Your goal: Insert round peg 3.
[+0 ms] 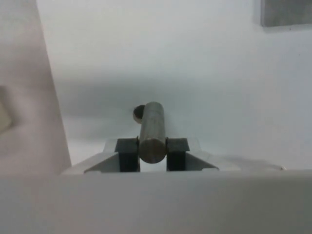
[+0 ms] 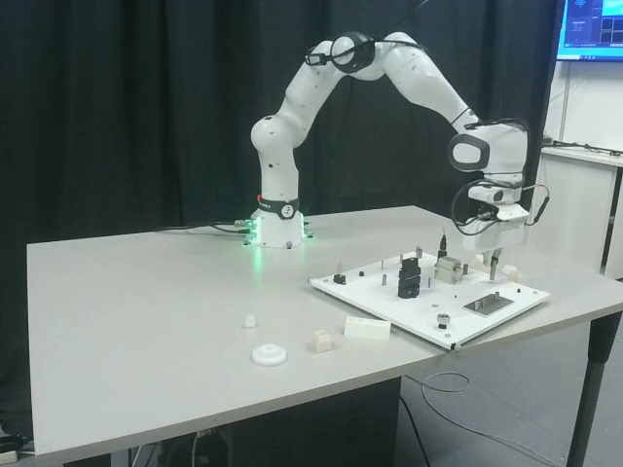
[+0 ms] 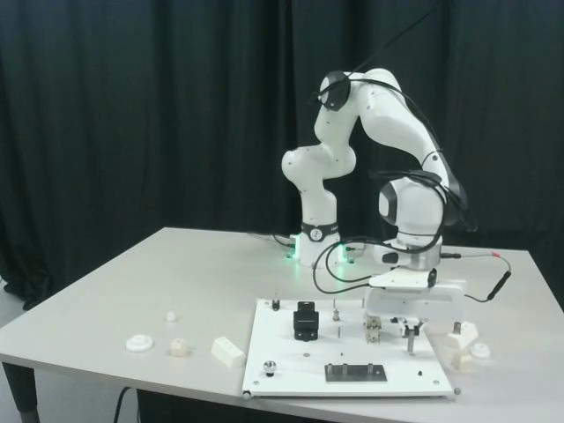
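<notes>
The round peg (image 1: 152, 130) is pinched upright between the two fingers of the gripper (image 1: 152, 152). It is held above the white board (image 2: 506, 306), its lower end beside a small round hole (image 1: 138, 113).

Gripper (image 2: 494, 261) hangs over the white board (image 2: 350, 292) near its far right edge, clamped on the round peg (image 1: 152, 131). Bare board all round the hole (image 1: 138, 113) under the peg tip. Obstacles on the board: grey plate (image 2: 487, 304) just toward the front edge, black block (image 2: 408, 276) and small fixtures (image 2: 447, 269) toward the middle. Table (image 2: 146, 292) left of the board lies wide open; white parts (image 2: 366, 328) line the board's front-left side.
</notes>
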You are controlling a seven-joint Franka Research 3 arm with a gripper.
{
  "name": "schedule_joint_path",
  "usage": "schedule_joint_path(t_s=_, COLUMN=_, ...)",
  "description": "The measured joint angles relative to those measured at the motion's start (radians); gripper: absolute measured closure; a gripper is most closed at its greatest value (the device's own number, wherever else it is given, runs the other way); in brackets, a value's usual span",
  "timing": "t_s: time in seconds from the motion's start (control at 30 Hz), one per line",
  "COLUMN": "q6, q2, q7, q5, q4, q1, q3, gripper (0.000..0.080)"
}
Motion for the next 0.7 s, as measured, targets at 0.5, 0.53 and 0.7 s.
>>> schedule_joint_path(t_s=0.5, q6=0.000, q2=0.013, q7=-0.019, q5=0.046, q4=0.001, q1=0.000, q3=0.001, gripper=0.0689)
schedule_joint_path(t_s=0.53, q6=0.000, q2=0.014, q7=-0.019, q5=0.046, q4=0.001, q1=0.000, q3=0.001, gripper=0.0689)
schedule_joint_path(t_s=0.7, q6=0.000, q2=0.017, q7=-0.019, q5=0.046, q4=0.002, q1=0.000, q3=0.001, gripper=0.0689)
